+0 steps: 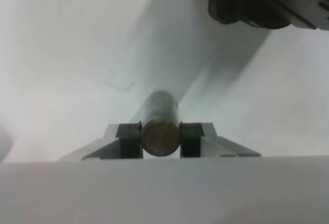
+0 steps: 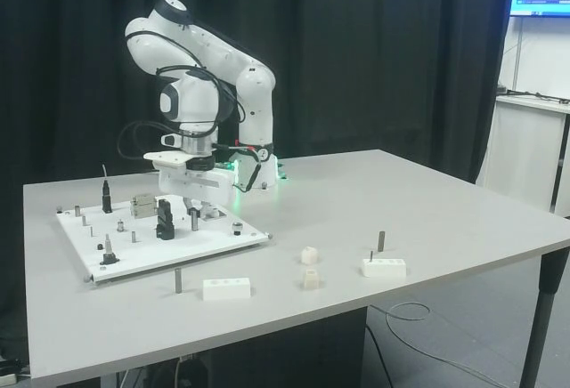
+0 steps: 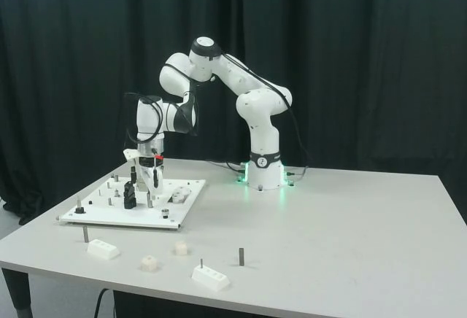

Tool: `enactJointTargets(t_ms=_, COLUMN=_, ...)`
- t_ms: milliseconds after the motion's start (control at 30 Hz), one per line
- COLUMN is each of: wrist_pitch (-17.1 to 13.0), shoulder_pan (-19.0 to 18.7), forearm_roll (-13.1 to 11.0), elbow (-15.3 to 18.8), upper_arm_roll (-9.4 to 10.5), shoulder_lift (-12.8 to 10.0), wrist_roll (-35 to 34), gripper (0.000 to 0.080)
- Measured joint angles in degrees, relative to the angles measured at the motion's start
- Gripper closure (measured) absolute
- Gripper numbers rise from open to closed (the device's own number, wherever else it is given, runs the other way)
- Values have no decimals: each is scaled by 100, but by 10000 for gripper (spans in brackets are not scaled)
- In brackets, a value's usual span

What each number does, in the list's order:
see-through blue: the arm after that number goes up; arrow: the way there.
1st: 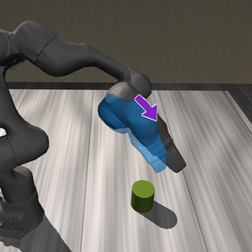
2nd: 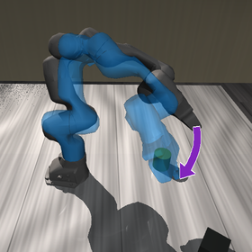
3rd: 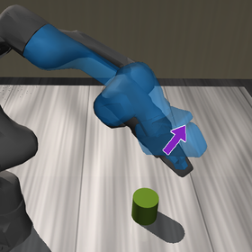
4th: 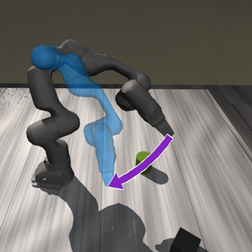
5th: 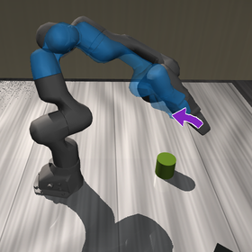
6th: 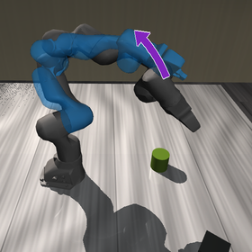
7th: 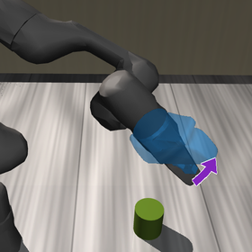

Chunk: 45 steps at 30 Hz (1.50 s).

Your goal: Insert round peg 4.

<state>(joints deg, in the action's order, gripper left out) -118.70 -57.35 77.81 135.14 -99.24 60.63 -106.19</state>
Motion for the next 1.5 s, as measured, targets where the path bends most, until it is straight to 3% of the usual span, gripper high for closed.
enactJointTargets(t_ms=767, wrist_pitch=-224, shoulder_pan=15, forearm_roll=41, elbow=-15, upper_arm_roll=-94, shoulder_lift=1, wrist_roll=0, gripper=649)
enactJointTargets(t_ms=1500, wrist_pitch=-31, shoulder_pan=143, forearm_roll=37, elbow=166, upper_arm_roll=23, shoulder_lift=0, wrist_roll=0, gripper=649)
